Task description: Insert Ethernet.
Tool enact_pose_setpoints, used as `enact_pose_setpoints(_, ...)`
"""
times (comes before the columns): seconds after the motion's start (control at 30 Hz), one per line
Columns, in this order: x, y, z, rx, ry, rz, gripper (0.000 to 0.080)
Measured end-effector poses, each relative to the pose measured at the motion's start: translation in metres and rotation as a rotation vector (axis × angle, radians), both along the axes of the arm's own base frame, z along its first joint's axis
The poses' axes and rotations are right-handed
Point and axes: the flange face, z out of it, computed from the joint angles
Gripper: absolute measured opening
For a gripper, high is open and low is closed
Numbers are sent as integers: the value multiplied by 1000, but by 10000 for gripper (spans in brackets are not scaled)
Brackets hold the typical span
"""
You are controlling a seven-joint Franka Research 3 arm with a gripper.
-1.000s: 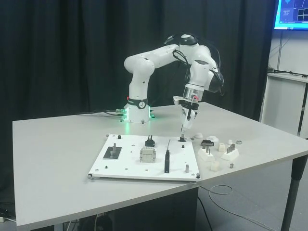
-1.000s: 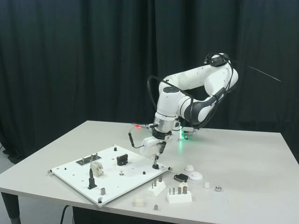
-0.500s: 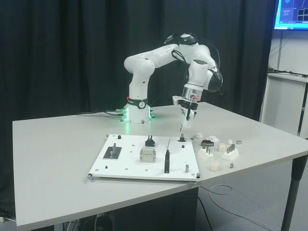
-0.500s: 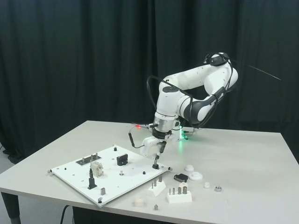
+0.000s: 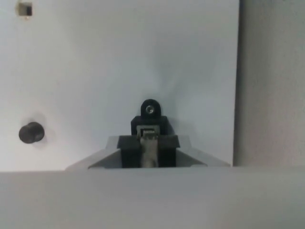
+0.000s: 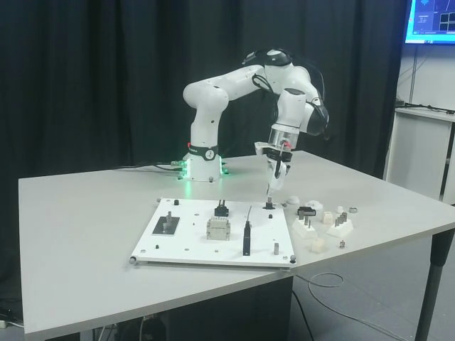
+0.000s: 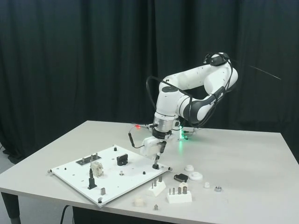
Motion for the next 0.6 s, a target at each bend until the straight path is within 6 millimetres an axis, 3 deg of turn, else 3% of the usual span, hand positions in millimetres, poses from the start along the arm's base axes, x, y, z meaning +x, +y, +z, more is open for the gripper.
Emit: enact_pose_setpoints(0.6, -2, -2, -4, 3, -15, -3, 71)
